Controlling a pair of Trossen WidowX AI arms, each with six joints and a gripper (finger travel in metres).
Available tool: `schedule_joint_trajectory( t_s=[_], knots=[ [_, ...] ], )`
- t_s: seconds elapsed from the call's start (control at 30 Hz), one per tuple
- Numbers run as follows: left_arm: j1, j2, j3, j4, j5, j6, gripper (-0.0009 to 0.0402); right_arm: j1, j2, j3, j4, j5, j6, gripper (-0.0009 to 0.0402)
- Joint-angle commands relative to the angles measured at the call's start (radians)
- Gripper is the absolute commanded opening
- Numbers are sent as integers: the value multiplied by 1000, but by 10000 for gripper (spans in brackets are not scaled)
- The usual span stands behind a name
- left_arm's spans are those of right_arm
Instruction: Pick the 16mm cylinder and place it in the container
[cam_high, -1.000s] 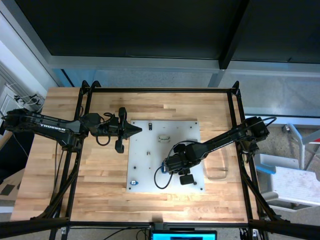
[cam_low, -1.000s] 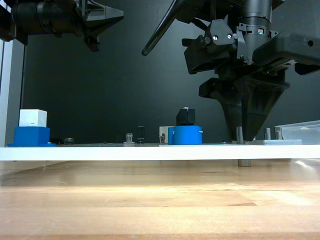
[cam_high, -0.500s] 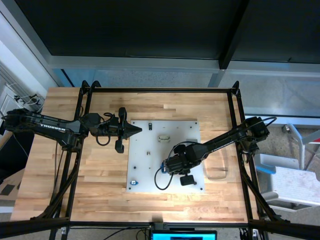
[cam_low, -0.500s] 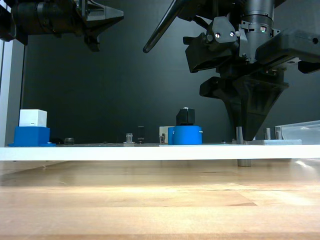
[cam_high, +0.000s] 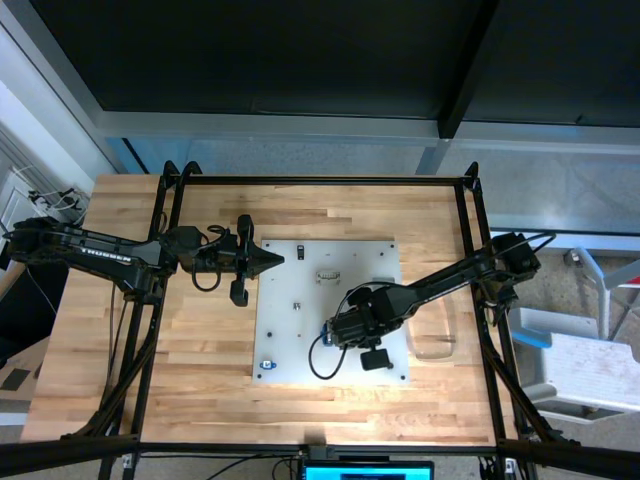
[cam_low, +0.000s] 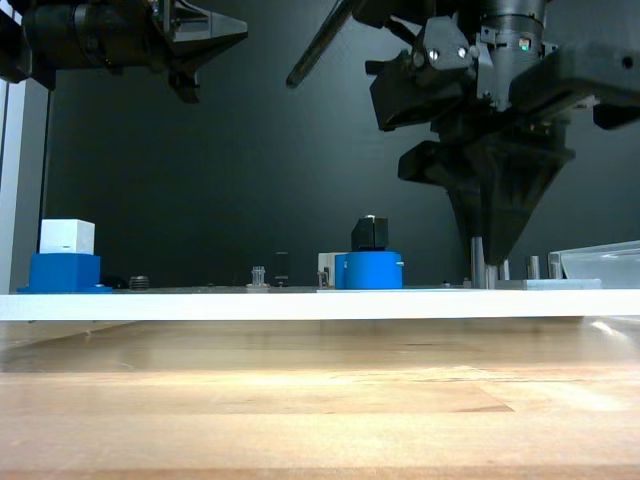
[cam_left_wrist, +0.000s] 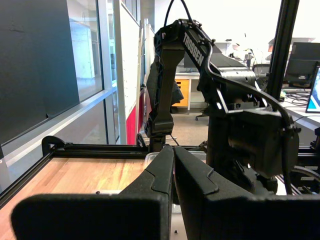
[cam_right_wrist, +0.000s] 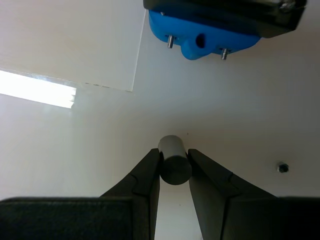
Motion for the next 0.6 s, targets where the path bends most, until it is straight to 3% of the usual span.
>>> schedule_joint_trajectory(
  t_s=[0.03,0.6],
  knots=[
    [0,0,0,0,0,0,0,0,-21,2,-5,0,1,4],
    [0,0,0,0,0,0,0,3,-149,1,-75,0,7,4]
  ],
)
